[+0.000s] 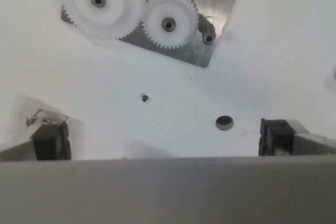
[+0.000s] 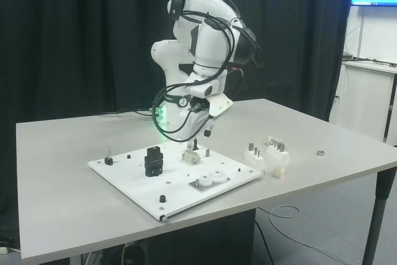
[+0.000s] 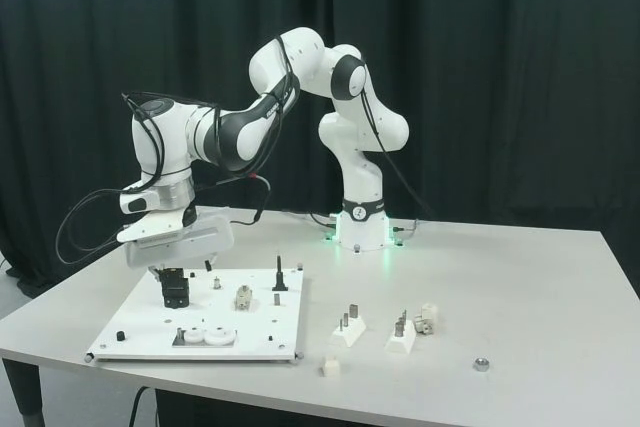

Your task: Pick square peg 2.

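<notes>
Small pegs stand upright in white holders [image 2: 254, 154] [image 2: 277, 151] on the grey table beside the white board [image 2: 130, 181]. In the second room view these holders [image 3: 348, 328] [image 3: 402, 334] lie right of the board, and I cannot tell which peg is square peg 2. My gripper [image 2: 206, 132] hangs over the board, far from the holders [image 3: 165, 265]. In the wrist view the gripper [image 1: 163, 139] is open, its black fingertips [image 1: 51, 140] set wide apart with only bare board between them. No peg shows in that view.
Two white meshed gears [image 1: 169, 23] [image 2: 211, 179] sit on a metal plate [image 1: 210, 51] on the board. A black block [image 3: 175, 288], a thin upright post [image 3: 277, 282] and small fixtures also stand there. A small ring [image 3: 480, 364] lies on the table. The board [image 1: 157, 114] has a round hole [image 1: 224, 123].
</notes>
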Available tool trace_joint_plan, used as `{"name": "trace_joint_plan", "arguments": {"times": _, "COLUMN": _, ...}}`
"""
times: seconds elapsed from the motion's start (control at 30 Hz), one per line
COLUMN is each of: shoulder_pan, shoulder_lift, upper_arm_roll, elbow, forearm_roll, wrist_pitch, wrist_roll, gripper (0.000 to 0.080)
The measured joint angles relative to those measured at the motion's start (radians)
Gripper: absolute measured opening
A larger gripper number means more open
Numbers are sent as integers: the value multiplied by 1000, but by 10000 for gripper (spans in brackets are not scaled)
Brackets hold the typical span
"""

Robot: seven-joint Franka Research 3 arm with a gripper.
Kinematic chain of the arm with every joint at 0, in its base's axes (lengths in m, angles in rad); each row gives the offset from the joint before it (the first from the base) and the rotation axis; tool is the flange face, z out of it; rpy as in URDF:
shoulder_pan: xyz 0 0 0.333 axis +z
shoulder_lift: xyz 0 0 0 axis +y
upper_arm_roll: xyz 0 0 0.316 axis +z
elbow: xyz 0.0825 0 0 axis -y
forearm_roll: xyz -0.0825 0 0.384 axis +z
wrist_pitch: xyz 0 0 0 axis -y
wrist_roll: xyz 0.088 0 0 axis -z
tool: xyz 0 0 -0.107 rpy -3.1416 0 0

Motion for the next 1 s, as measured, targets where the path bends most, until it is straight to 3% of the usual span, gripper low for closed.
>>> {"name": "trace_joint_plan", "arguments": {"times": 0.5, "shoulder_pan": 23, "shoulder_lift": -4, "upper_arm_roll": 0, "elbow": -2, "forearm_roll": 31, "wrist_pitch": -48, "wrist_roll": 136, "gripper": 800}}
{"name": "trace_joint_plan", "arguments": {"times": 1.0, "shoulder_pan": 83, "shoulder_lift": -7, "upper_arm_roll": 0, "elbow": -13, "forearm_roll": 32, "wrist_pitch": -123, "wrist_roll": 289, "gripper": 800}}
